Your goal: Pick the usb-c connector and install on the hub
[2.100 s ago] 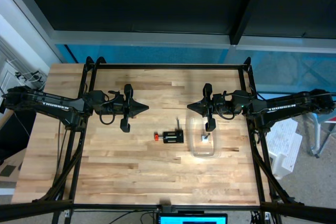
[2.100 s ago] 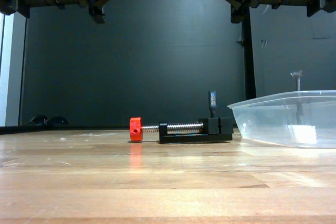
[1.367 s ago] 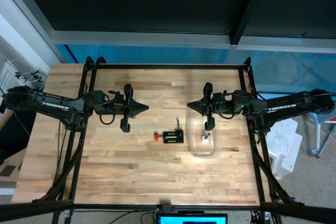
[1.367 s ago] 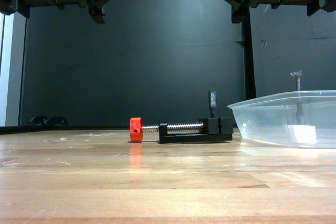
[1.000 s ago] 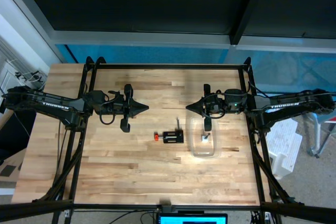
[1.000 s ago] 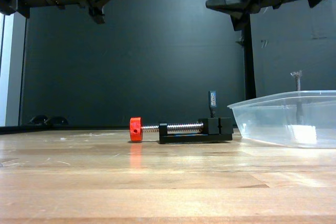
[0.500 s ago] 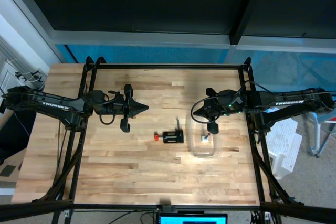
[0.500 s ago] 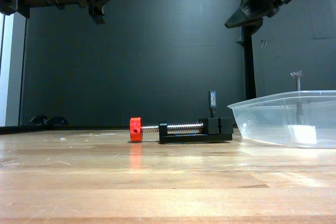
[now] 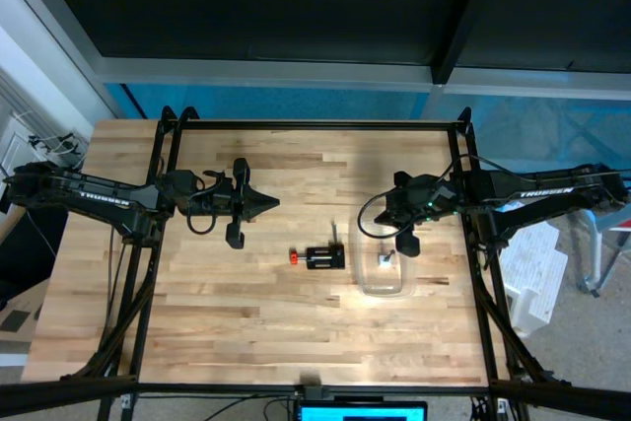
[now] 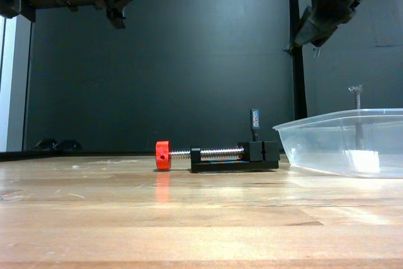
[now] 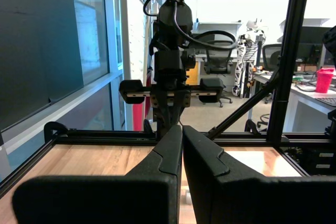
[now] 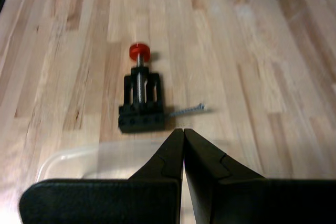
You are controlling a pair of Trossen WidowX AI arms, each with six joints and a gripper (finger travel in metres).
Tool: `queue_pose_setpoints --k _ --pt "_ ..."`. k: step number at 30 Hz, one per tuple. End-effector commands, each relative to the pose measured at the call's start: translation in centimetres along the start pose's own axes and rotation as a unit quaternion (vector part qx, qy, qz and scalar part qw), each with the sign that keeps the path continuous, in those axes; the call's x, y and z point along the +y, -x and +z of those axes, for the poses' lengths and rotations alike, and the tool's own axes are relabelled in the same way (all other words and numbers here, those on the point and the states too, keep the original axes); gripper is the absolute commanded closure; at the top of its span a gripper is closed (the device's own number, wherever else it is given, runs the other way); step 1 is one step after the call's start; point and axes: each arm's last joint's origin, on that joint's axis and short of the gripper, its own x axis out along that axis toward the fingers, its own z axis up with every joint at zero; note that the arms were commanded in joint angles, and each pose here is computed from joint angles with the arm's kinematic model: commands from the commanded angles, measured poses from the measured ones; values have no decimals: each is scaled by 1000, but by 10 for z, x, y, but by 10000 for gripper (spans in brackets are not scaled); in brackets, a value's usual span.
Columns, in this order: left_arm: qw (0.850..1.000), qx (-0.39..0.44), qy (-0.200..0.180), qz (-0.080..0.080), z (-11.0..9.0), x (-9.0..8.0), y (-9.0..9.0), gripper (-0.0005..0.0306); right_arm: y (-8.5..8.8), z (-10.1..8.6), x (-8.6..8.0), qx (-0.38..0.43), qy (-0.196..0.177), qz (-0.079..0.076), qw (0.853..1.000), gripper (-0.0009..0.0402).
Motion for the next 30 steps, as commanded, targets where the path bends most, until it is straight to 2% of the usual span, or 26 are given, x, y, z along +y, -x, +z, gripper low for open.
queue_pose_setpoints --k 1,12,20,30 --pt "1000 0 0 0 0 0 0 300 0 -5 2 23 -2 1 1000 393" --pt "1000 0 0 0 0 0 0 300 2 -18 13 86 -5 11 996 393" --pt "1000 0 0 0 0 0 0 300 6 -31 22 141 3 15 990 393" --pt "1000 0 0 0 0 0 0 300 10 -39 35 171 24 29 985 393"
